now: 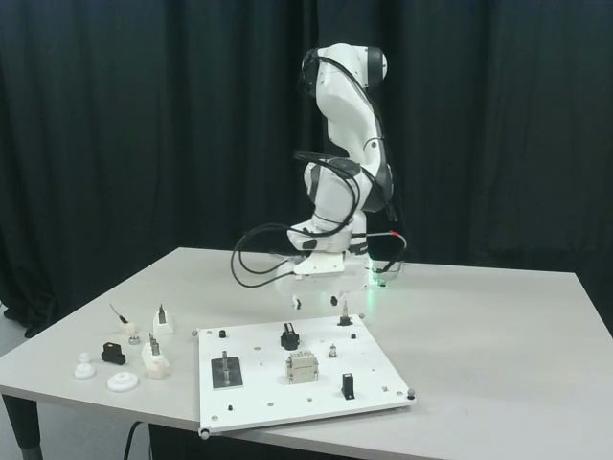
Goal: Pick square peg 4.
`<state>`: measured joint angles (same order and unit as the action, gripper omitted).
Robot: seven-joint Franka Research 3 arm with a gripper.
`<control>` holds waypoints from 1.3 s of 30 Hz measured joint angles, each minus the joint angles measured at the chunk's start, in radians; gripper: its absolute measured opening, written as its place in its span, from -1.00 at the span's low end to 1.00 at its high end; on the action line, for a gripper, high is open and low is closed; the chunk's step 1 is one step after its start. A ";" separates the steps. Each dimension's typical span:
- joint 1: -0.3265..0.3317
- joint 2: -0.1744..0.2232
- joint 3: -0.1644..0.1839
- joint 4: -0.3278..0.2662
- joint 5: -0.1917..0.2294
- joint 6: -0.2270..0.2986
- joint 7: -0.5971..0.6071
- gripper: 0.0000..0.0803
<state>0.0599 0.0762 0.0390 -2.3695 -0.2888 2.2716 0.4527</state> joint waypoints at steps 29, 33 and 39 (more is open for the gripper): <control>-0.107 0.086 -0.127 0.210 -0.079 -0.010 -0.220 0.99; -0.111 0.098 -0.165 0.244 -0.079 -0.019 -0.263 0.99; -0.114 0.127 -0.223 0.294 -0.079 -0.022 -0.324 0.99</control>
<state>-0.0543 0.2028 -0.1838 -2.0760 -0.3682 2.2500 0.1286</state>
